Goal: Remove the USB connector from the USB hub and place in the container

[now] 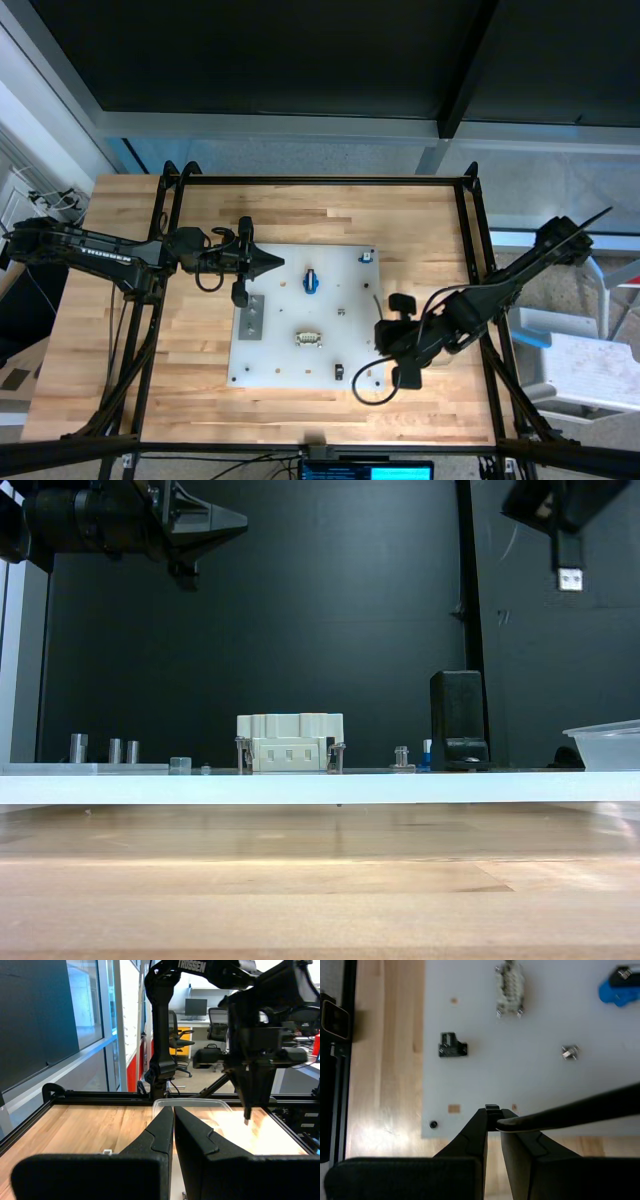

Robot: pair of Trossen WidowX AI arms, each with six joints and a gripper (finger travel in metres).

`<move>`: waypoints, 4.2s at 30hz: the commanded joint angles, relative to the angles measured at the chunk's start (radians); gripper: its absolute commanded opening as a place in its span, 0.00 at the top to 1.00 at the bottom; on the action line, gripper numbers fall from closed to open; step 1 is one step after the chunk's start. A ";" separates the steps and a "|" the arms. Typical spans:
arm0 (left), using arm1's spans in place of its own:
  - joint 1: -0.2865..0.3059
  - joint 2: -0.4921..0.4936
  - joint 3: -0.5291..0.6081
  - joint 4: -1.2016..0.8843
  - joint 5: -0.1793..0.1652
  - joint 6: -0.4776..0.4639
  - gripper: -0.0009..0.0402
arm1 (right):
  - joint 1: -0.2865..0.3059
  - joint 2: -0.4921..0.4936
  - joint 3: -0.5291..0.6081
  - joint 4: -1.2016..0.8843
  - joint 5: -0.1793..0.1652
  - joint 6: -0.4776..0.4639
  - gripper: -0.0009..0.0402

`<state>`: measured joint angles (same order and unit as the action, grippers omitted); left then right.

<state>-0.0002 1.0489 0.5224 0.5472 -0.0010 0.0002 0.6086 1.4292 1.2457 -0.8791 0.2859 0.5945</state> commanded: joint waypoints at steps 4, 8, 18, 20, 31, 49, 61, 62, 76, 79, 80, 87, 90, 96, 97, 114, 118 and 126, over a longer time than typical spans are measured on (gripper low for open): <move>0.000 0.000 0.000 0.000 0.000 0.000 0.98 | 0.003 -0.101 -0.102 -0.013 -0.004 0.043 0.98; 0.000 0.000 0.000 0.000 0.000 0.000 0.98 | 0.005 -0.165 -0.163 -0.035 -0.021 0.064 0.98; 0.000 0.000 0.000 0.000 0.000 0.000 0.98 | 0.029 -0.303 -0.282 -0.117 -0.029 0.156 0.98; 0.000 0.000 0.000 0.000 0.000 0.000 0.98 | 0.039 -0.328 -0.306 -0.123 -0.029 0.173 0.98; 0.000 0.000 0.000 0.000 0.000 0.000 0.98 | 0.119 -0.428 -0.428 -0.134 -0.052 0.317 0.98; 0.000 0.000 0.000 0.000 0.000 0.000 0.98 | 0.180 -0.435 -0.467 -0.170 -0.052 0.396 0.98; 0.000 0.000 0.000 0.000 0.000 0.000 0.98 | 0.183 -0.435 -0.467 -0.171 -0.069 0.420 0.74; 0.000 0.000 0.000 0.000 0.000 0.000 0.98 | 0.183 -0.435 -0.467 -0.171 -0.069 0.423 0.71; 0.000 0.000 0.000 0.000 0.000 0.000 0.98 | 0.184 -0.435 -0.468 -0.171 -0.069 0.448 0.56; 0.000 0.000 0.000 0.000 0.000 0.000 0.98 | 0.184 -0.435 -0.468 -0.171 -0.069 0.448 0.57; 0.000 0.000 0.000 0.000 0.000 0.000 0.98 | 0.184 -0.435 -0.468 -0.171 -0.069 0.448 0.57; 0.000 0.000 0.000 0.000 0.000 0.000 0.98 | 0.183 -0.435 -0.468 -0.171 -0.069 0.448 0.58; 0.000 0.000 0.000 0.000 0.000 0.000 0.98 | 0.183 -0.435 -0.468 -0.171 -0.069 0.448 0.58; 0.000 0.000 0.000 0.000 0.000 0.000 0.98 | 0.183 -0.435 -0.468 -0.171 -0.069 0.449 0.58; 0.000 0.000 0.000 0.000 0.000 0.000 0.98 | 0.183 -0.435 -0.468 -0.171 -0.069 0.449 0.58; 0.000 0.000 0.000 0.000 0.000 0.000 0.98 | 0.183 -0.435 -0.468 -0.171 -0.069 0.449 0.58; 0.000 0.000 0.000 0.000 0.000 0.000 0.98 | 0.183 -0.435 -0.468 -0.171 -0.069 0.449 0.58; 0.000 0.000 0.000 0.000 0.000 0.000 0.98 | 0.183 -0.435 -0.468 -0.171 -0.069 0.452 0.58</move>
<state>-0.0002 1.0489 0.5228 0.5472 -0.0010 0.0002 0.7918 0.9943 0.7776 -1.0500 0.2165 1.0435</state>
